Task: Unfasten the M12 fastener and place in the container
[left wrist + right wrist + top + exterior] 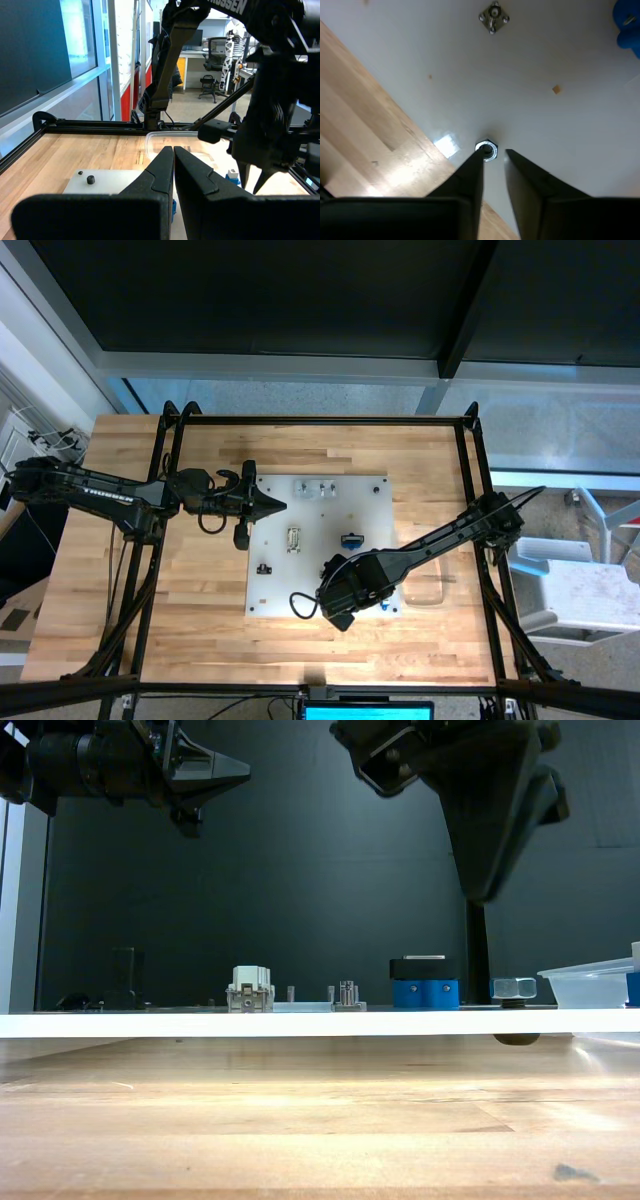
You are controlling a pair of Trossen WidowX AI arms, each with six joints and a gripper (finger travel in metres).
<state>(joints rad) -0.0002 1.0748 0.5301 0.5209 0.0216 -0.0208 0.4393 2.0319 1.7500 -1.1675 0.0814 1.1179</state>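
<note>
The left gripper [278, 506], its black fingers pressed together, is held in the air over the left edge of the flat white rectangular board [310, 580]. The right gripper [494, 152] is seen hanging above the board's near right edge, its fingers slightly parted and nothing held between them. The small silver hexagonal M12 nut [486, 149] is shown on its short black stud [515, 1004] at that edge of the board, below one fingertip and untouched by it. The shallow clear plastic tray [590, 982] is set just off the board's right side.
</note>
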